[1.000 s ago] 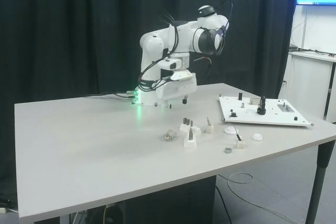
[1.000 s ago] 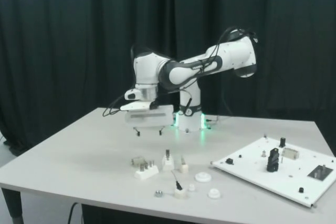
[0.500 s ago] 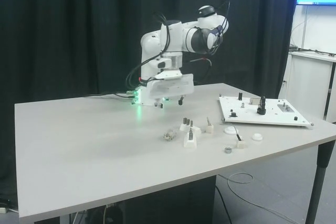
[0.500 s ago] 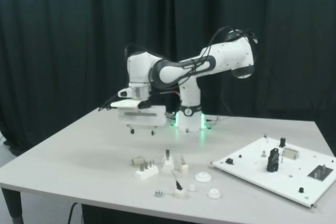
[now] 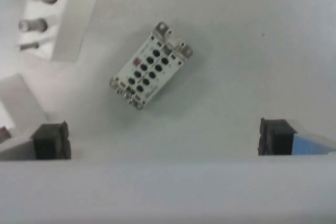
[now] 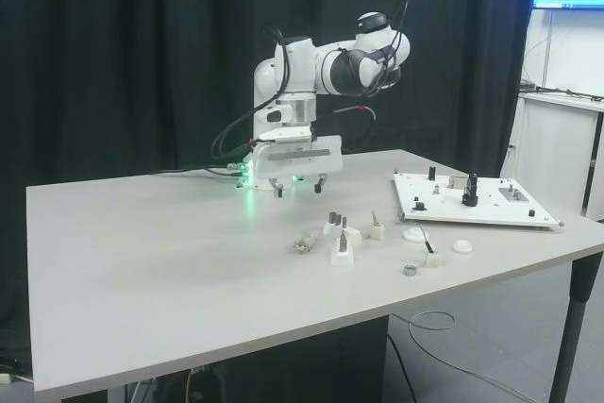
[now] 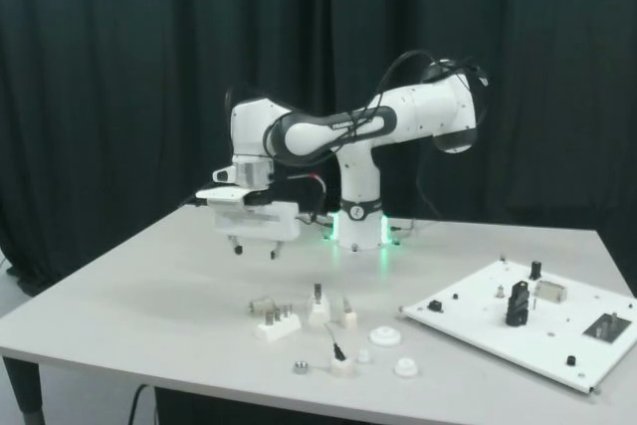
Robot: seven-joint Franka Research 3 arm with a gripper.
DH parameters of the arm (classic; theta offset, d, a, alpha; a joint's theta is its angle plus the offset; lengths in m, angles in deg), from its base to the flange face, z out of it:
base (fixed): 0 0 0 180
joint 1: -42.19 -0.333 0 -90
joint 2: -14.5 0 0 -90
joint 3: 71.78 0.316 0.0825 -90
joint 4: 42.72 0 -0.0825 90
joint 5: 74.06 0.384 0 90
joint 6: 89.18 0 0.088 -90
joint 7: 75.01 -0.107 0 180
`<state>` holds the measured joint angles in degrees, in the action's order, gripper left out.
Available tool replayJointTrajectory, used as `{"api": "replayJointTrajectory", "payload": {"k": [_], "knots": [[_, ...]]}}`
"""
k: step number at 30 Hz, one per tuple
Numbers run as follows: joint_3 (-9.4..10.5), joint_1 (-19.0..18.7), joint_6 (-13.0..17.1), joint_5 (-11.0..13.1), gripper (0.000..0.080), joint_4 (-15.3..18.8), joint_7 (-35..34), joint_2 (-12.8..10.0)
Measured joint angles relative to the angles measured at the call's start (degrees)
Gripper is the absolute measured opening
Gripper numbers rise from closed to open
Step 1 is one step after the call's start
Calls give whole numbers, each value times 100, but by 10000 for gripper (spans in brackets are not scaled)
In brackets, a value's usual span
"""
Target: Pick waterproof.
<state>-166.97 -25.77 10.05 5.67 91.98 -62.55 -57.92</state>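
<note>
The waterproof connector [image 5: 149, 66] is a small white rectangular block with rows of black holes, lying flat and askew on the grey table. It is a tiny piece in the first room view [image 6: 302, 245] and the second room view [image 7: 261, 305], beside the white holders. My gripper [image 6: 298, 190] hangs open well above the table [image 7: 255, 251], pointing down. Nothing is between its black fingertips [image 5: 51, 141]. In the wrist view the connector lies ahead of the gripper [image 5: 163, 139], not between the fingers.
White holder blocks with metal pins [image 6: 340, 238] [image 7: 277, 323] stand next to the connector, one also in the wrist view [image 5: 58, 19]. White discs [image 7: 384, 336], a small nut [image 6: 411, 270] and a white board with black parts [image 7: 523, 311] lie farther along the table.
The arm has swung the gripper to the left in both room views and turned the hand. The fingers stay open and the parts on the table have not moved.
</note>
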Motion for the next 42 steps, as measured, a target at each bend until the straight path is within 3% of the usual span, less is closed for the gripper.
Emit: {"api": "replayJointTrajectory", "payload": {"k": [6, 16, 24, 37, 42], "knots": [[42, 123, 75, 169, 800, -67, -135, -8], [148, 267, 304, 331, 800, -165, -1107, -38], [274, 293, 489, 369, 800, -213, -2113, -45], [400, 293, 503, 429, 800, -248, -4481, -46], [485, 293, 502, 430, 800, -282, -4936, -47]]}}
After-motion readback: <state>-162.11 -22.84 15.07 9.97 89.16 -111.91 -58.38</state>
